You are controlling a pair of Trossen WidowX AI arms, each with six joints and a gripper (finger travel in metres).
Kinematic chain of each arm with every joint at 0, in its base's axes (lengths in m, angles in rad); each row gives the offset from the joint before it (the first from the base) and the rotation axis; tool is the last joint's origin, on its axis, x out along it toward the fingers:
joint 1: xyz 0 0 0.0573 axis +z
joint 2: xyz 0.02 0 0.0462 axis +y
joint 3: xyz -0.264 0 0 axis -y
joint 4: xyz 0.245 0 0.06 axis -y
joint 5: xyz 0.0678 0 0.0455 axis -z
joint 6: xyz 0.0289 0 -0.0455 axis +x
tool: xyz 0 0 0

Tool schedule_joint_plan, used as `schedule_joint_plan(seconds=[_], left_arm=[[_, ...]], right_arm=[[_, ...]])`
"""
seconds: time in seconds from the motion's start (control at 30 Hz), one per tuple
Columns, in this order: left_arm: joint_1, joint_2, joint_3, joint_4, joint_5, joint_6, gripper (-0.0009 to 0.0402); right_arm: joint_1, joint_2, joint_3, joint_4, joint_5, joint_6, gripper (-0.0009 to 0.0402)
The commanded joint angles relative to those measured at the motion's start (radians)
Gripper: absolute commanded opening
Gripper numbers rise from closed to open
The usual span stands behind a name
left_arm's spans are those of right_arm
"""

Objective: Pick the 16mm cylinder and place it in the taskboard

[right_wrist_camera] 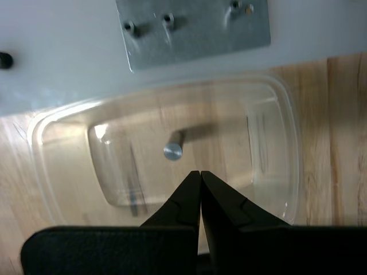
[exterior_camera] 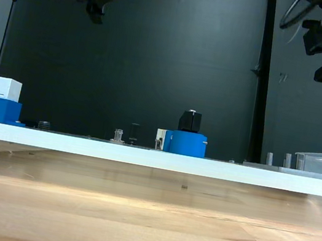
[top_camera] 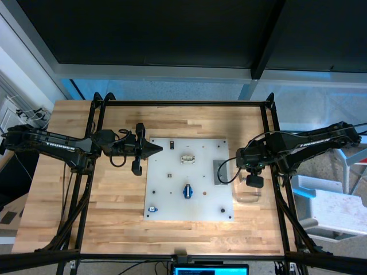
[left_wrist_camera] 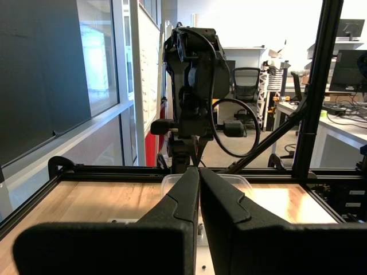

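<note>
**Right arm over the tray, 16mm cylinder not grabbed yet**

The surface was a pale wood-plank table (top_camera: 114, 229) inside a black frame, with dark panels behind it. The left wrist view looked out on an office with desks, chairs and monitors. The white taskboard (top_camera: 172, 195) lay flat mid-table, and a clear plastic tray (right_wrist_camera: 287, 143) sat just beside its right edge, next to the grey metal block (right_wrist_camera: 195, 28).

The right gripper (right_wrist_camera: 199, 172) hung over that tray with its jaws pressed together on nothing. The cylinder (right_wrist_camera: 172, 150) was in the tray, just ahead of the fingertips and a touch off their line, not touching them. Its shiny round end faced up at the jaws, so it looked stood on end with its long axis roughly vertical.

The left gripper (left_wrist_camera: 198, 170) was up high by the board's left edge. Its jaws were also closed tight and pointed across at the right arm.
</note>
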State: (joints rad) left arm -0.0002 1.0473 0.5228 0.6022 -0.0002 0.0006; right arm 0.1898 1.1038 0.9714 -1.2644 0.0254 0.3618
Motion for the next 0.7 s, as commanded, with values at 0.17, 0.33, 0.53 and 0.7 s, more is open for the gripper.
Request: schedule_joint_plan(seconds=[0.17, 0.33, 0.53, 0.7], left_arm=[[0.000, 0.000, 0.000, 0.000, 0.000, 0.000, 0.0000], [0.000, 0.000, 0.000, 0.000, 0.000, 0.000, 0.0000], [0.000, 0.000, 0.000, 0.000, 0.000, 0.000, 0.0000], [0.000, 0.000, 0.000, 0.000, 0.000, 0.000, 0.0000]], right_arm=[[0.005, 0.018, -0.001, -0.005, 0.000, -0.003, 0.0002], [0.007, 0.018, -0.002, -0.003, 0.003, -0.003, 0.0022], [0.024, 0.025, -0.031, 0.017, 0.008, 0.008, 0.0066], [0.048, 0.042, -0.058, 0.049, 0.010, 0.035, 0.0112]])
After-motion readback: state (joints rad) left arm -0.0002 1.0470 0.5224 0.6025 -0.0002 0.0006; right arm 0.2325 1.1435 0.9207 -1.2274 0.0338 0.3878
